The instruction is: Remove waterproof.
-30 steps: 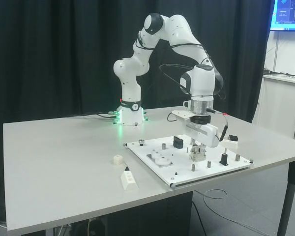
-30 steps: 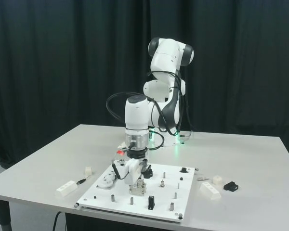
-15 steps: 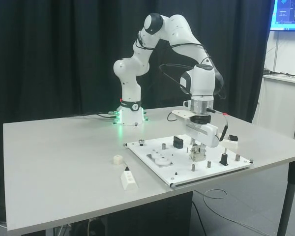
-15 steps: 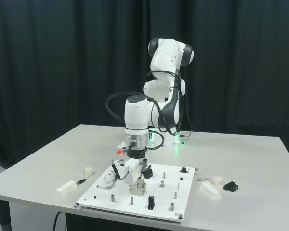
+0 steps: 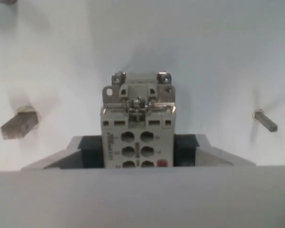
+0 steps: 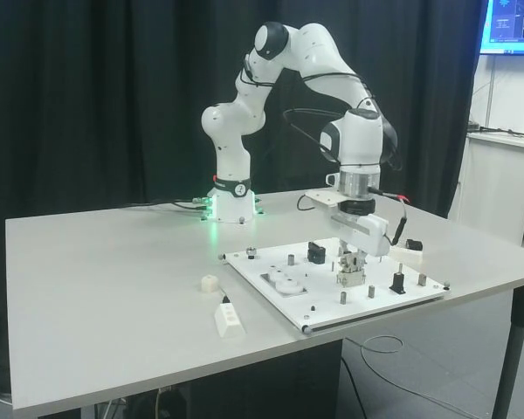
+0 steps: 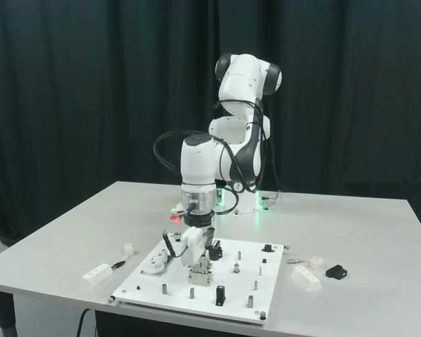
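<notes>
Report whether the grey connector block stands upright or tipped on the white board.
Upright: the grey connector block stands square on the white board, directly beneath the claw.

White board (image 6: 271, 264) sits on the grey table (image 6: 105, 288); on it a white round disc (image 6: 288, 281) with a black block (image 6: 316, 253) at its 1 o'clock, and a black clip (image 6: 398, 281) near the board's 3 o'clock end, first room view. Off the board, a small white cube (image 6: 209, 282) lies at 9 o'clock of the disc, with a white rectangular block (image 6: 229, 319) at the cube's 5 o'clock. In the second room view a white block (image 7: 305, 276) and a black piece (image 7: 335, 271) rest on the table at 3 o'clock of the board.
</notes>
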Action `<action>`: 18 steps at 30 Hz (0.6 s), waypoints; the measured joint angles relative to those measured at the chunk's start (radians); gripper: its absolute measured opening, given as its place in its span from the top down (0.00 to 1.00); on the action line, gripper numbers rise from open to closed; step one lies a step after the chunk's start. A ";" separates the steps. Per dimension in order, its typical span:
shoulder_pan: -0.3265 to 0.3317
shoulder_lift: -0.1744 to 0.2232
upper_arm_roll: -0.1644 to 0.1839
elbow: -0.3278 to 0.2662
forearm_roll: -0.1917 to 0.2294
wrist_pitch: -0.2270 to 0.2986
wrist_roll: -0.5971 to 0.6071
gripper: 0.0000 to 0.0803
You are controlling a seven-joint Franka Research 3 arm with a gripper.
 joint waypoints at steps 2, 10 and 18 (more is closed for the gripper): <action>0.000 -0.009 -0.002 0.003 -0.007 -0.010 0.000 0.61; 0.001 -0.052 -0.013 0.018 -0.030 -0.083 0.000 0.61; 0.001 -0.074 -0.016 0.022 -0.034 -0.122 0.000 0.61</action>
